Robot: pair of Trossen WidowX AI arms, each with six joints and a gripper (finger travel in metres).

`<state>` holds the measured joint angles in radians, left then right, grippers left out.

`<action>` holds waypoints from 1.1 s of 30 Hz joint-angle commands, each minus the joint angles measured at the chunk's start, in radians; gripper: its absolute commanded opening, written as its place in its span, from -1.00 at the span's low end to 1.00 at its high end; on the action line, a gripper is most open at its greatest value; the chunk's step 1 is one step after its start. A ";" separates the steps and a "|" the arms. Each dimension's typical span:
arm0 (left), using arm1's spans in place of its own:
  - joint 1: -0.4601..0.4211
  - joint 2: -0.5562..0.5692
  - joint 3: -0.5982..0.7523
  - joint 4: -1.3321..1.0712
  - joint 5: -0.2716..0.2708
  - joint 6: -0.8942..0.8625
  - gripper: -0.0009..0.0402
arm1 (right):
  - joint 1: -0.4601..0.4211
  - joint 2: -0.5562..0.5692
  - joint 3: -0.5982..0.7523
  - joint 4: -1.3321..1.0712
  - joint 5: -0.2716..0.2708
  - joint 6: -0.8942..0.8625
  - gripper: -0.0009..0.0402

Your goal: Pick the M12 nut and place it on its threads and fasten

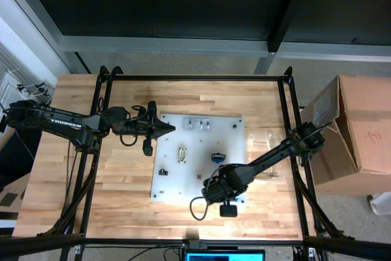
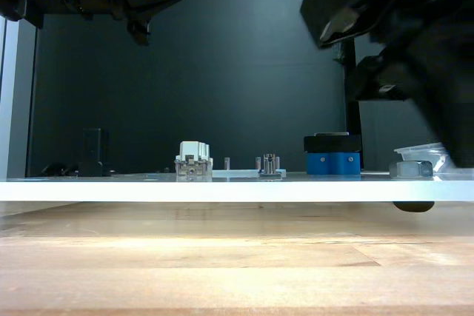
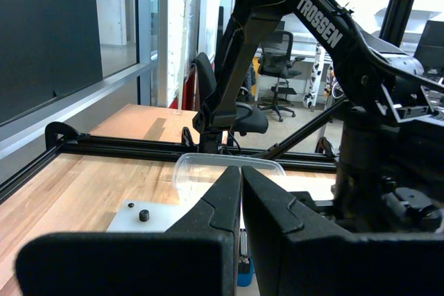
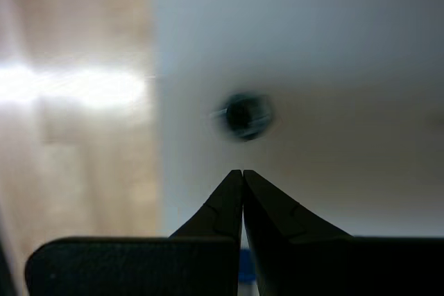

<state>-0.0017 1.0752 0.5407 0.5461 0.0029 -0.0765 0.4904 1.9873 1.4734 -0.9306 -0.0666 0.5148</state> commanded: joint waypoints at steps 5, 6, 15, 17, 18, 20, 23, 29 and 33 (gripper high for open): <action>0.000 0.000 0.000 0.001 0.000 0.000 -0.96 | -0.002 -0.043 -0.001 -0.010 0.069 -0.032 -0.96; 0.000 0.000 0.001 0.000 0.000 0.000 -0.96 | -0.004 -0.058 -0.002 -0.010 0.082 -0.040 -0.96; 0.000 0.000 0.000 0.001 0.000 0.000 -0.96 | -0.066 -0.288 -0.122 0.108 0.130 -0.133 -0.96; 0.000 0.000 0.001 0.001 0.000 0.000 -0.96 | -0.092 -0.352 -0.164 0.153 0.139 -0.158 -0.96; 0.000 0.000 0.000 0.001 0.000 0.000 -0.96 | -0.104 -0.384 -0.187 0.178 0.150 -0.169 -0.96; 0.000 0.000 0.001 0.001 0.000 0.000 -0.96 | -0.133 -0.446 -0.229 0.220 0.166 -0.212 -0.96; 0.000 0.000 0.001 0.001 0.000 0.000 -0.96 | -0.186 -0.536 -0.290 0.289 0.180 -0.275 -0.96; 0.000 0.000 0.001 0.001 0.000 0.000 -0.96 | -0.328 -0.706 -0.413 0.493 0.167 -0.402 -0.96; 0.000 0.000 0.001 0.001 0.000 0.000 -0.96 | -0.418 -0.811 -0.499 0.664 0.088 -0.431 -0.96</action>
